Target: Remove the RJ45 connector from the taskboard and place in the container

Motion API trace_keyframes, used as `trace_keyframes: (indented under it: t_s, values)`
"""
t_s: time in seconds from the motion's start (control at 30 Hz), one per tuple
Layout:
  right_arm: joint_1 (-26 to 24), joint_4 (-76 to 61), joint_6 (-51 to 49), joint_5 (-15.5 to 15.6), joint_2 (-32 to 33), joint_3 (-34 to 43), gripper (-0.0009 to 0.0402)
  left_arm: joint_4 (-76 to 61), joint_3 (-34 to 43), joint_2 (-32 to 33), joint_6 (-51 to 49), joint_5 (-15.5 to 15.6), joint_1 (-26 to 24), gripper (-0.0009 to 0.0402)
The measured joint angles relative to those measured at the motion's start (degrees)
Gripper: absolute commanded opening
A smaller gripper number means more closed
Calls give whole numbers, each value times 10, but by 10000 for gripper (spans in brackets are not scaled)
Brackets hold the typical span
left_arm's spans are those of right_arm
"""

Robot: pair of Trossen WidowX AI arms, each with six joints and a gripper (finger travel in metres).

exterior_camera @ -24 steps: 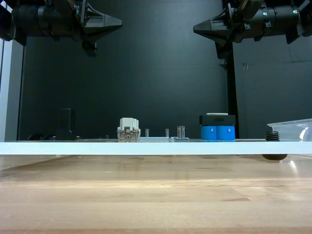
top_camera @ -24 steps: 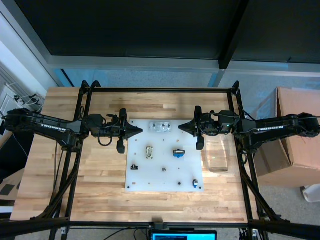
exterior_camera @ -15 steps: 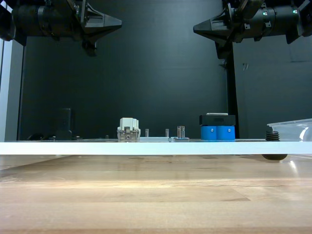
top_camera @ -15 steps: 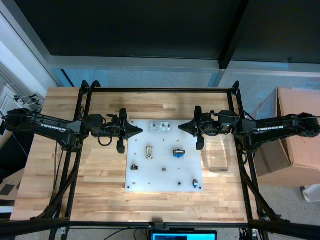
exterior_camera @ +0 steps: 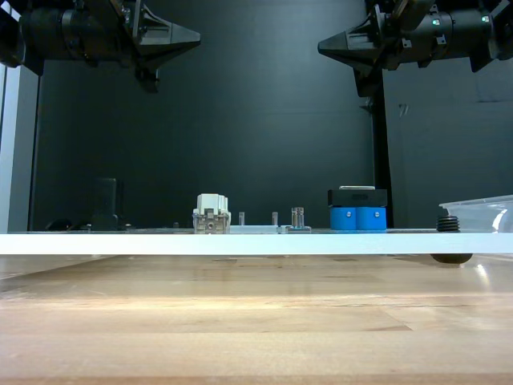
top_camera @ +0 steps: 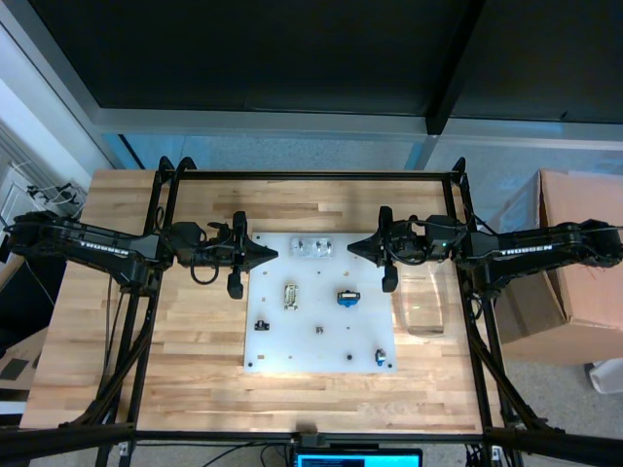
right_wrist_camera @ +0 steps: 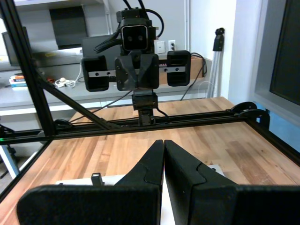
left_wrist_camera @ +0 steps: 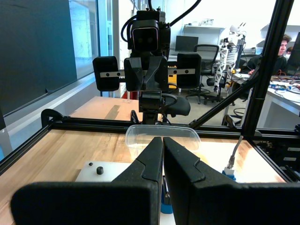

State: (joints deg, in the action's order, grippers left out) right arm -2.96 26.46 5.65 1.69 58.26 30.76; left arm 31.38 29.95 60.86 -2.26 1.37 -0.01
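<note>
The white taskboard (top_camera: pixel 273 355) lies in the middle of the table. A small clear plug (top_camera: pixel 319 329), which I take for the RJ45 connector, stands upright in its seat near the board's centre, also seen in the low view (exterior_camera: pixel 297 217). No gripper touches it. My left gripper (top_camera: pixel 275 254) hangs high over the board's far left edge, shut and holding nothing (left_wrist_camera: pixel 162 140). My right gripper (top_camera: pixel 349 246) hangs high over the far right edge, also shut on nothing (right_wrist_camera: pixel 163 143). Their tips point at each other. The clear container (top_camera: pixel 424 302) stands right of the board.
On the board are a beige connector (top_camera: pixel 289 296), a blue block with a black top (top_camera: pixel 348 298), a clear part at the far edge (top_camera: pixel 313 248) and a small blue-based part at the near right corner (top_camera: pixel 381 358). A black frame (top_camera: pixel 311 176) rings the table.
</note>
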Motion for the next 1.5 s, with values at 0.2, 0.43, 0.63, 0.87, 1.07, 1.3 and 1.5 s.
trace_keyframes:
  t_s: [0.2, 0.43, 0.63, 0.87, 1.07, 1.3, 1.5]
  values:
    - [7, -26, 0, 13, -4, 17, 0, 0, 0, 0, 0, 0, 0, 0]
    - [34, -154, 0, 9, -5, 58, 0, 0, 0, 0, 0, 0, 0, 0]
    - [76, -267, 12, -17, -5, 102, 0, 0, 0, 0, 0, 0, 0, 0]
    - [132, -404, 25, -66, -5, 159, 0, 0, 0, 0, 0, 0, 0, 0]
    - [182, -492, 62, -113, -5, 189, 0, 0, 0, 0, 0, 0, 0, 0]
    - [263, -557, 116, -171, 12, 213, 0, 0, 0, 0, 0, 0, 0, 0]
    - [318, -630, 168, -191, 43, 242, 0, 0, 0, 0, 0, 0, 0, 0]
